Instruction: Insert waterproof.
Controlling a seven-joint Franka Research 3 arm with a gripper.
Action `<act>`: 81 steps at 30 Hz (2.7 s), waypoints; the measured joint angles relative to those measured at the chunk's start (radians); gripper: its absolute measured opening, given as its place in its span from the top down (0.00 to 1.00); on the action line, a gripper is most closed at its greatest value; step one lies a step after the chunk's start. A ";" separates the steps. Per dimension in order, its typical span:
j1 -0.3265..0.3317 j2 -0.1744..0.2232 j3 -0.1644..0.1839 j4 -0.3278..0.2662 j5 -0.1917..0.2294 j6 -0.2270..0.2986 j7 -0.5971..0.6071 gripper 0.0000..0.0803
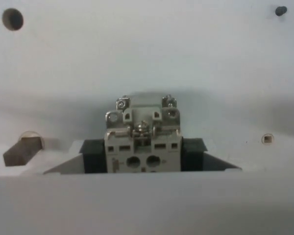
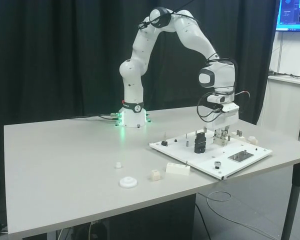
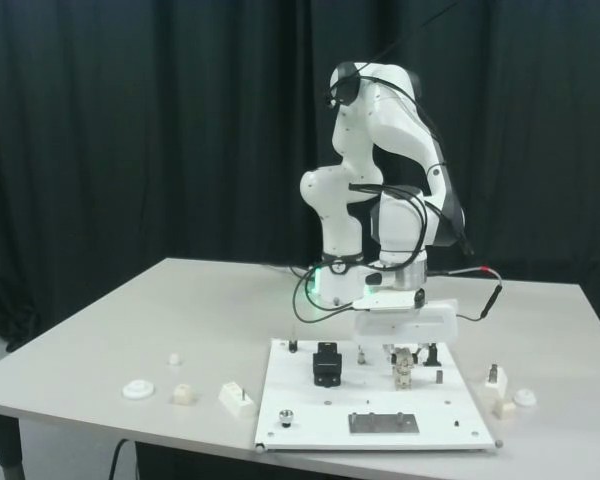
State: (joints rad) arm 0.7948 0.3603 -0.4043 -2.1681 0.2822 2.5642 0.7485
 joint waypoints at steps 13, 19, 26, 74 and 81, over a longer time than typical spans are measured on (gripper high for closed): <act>0.001 0.000 0.000 -0.003 -0.001 0.008 -0.098 0.60; 0.001 0.000 0.000 -0.004 -0.002 0.011 -0.118 0.60; 0.001 -0.002 0.000 -0.006 -0.001 0.012 -0.135 0.60; 0.002 -0.032 0.013 -0.071 0.027 0.102 -0.110 0.60; 0.002 -0.033 0.019 -0.077 0.027 0.123 -0.109 0.60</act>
State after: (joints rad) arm 0.7970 0.3271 -0.3848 -2.2446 0.3096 2.6870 0.6395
